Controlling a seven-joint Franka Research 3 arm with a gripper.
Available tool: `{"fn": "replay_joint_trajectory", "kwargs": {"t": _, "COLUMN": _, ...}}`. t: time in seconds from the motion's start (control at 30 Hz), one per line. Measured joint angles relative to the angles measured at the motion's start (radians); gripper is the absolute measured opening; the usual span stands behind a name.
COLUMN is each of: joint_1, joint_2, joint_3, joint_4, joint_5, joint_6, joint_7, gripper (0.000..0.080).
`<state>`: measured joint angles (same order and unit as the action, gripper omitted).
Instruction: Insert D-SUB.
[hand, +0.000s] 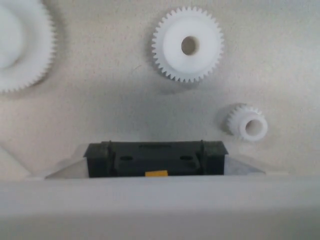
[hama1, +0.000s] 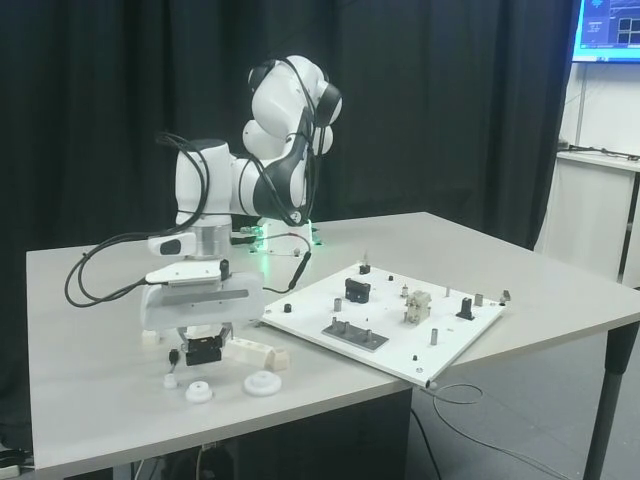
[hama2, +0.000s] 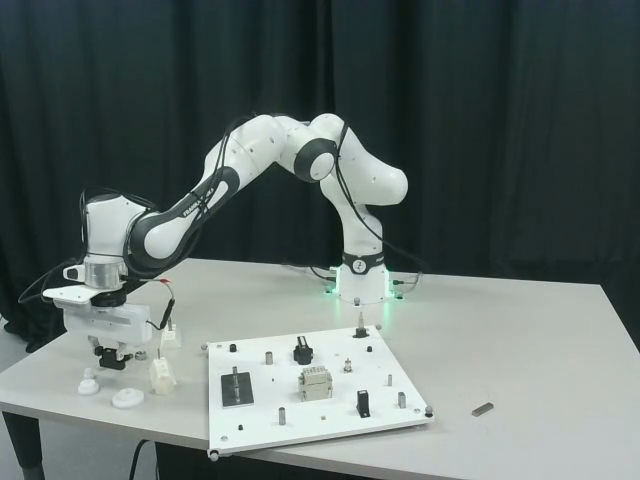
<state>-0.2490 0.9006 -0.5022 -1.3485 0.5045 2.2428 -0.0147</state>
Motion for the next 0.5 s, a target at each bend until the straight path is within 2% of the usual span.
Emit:
{"fn": "replay_joint_trajectory", "kwargs": {"t": 0.23, "joint_1": 0.001, "joint_2": -0.007, "joint_3": 0.0, "joint_4": 0.0, "joint_5": 0.0, "joint_6": -0.026, "joint_7": 0.0, "gripper": 0.0379}}
{"fn": "replay_joint_trajectory", "kwargs": {"t": 0.5, "joint_1": 0.01, "joint_2": -0.036, "joint_3": -0.002, "joint_4": 0.0, "joint_5": 0.0, "joint_6": -0.123, "joint_7": 0.008, "gripper": 0.0379}}
